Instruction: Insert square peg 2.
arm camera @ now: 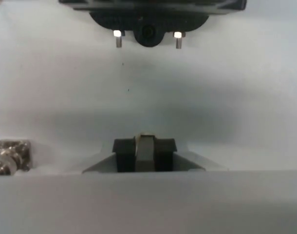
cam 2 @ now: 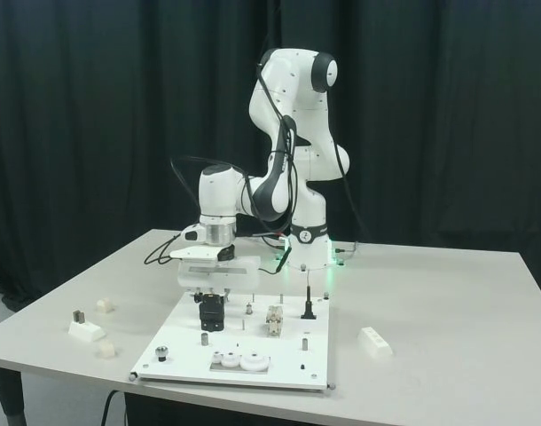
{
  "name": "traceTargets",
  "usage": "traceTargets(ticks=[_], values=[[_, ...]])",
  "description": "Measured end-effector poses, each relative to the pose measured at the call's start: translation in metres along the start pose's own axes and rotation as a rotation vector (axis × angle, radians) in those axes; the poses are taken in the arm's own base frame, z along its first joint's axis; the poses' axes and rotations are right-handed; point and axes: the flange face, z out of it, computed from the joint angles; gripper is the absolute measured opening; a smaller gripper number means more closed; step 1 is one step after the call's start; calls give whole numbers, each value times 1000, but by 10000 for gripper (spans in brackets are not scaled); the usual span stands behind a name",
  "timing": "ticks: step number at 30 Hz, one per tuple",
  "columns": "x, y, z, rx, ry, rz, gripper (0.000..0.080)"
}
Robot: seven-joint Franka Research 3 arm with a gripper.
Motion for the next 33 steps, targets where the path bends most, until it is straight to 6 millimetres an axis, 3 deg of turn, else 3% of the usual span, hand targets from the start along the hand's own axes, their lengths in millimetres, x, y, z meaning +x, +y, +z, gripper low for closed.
traceTargets(ticks=[33], values=[[2,-1,0,8,-1,17,75]])
